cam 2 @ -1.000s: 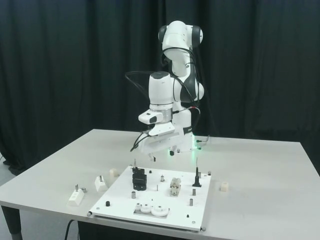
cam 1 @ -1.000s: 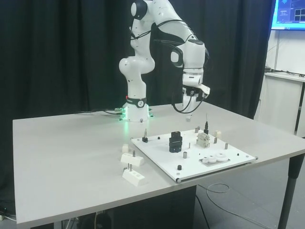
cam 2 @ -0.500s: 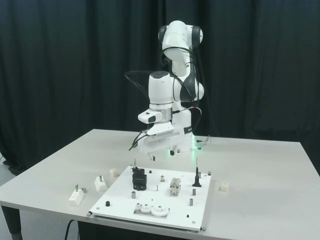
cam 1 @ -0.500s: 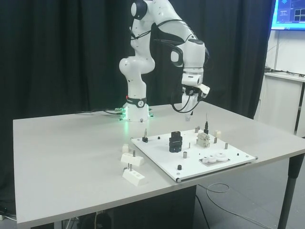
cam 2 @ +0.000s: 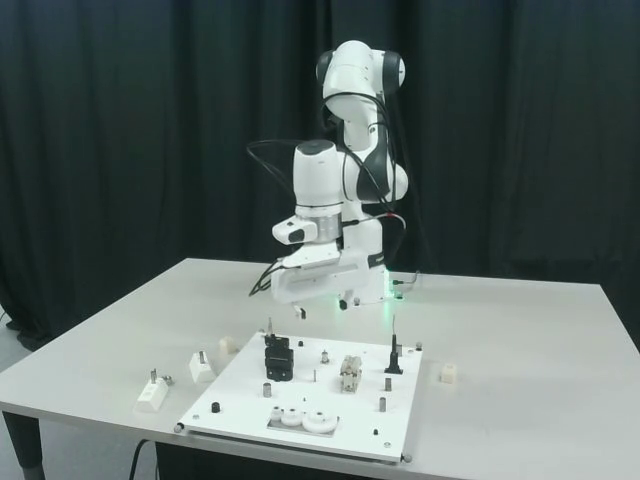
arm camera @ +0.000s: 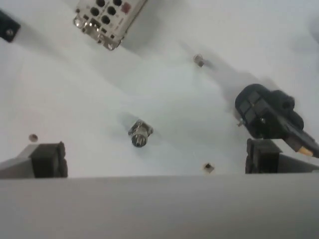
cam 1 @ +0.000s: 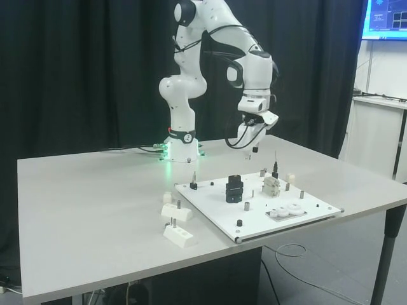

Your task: Pick round peg 1.

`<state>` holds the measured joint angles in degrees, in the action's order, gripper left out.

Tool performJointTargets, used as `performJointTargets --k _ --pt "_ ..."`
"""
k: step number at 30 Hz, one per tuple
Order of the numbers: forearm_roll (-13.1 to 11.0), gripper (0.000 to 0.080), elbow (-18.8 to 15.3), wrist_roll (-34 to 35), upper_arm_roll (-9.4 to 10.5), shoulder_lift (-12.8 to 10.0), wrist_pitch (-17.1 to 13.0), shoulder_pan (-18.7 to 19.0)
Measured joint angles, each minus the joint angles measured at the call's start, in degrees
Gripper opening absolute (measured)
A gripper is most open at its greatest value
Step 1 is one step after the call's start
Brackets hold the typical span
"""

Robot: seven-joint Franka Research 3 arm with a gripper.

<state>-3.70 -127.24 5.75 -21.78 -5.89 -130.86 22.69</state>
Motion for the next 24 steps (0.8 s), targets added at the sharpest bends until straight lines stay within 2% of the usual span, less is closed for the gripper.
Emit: performJointTargets --k 4,12,24 --pt "-0.03 0.0800 0.79 1.12 -0.57 0.33 2.29 -0.05" --pt "0.34 0.0800 3.57 8.18 -2.67 0.86 7.04 -0.46" --pt "2.11 0.0800 8.34 9.38 -7.85 1.16 11.79 -1.58"
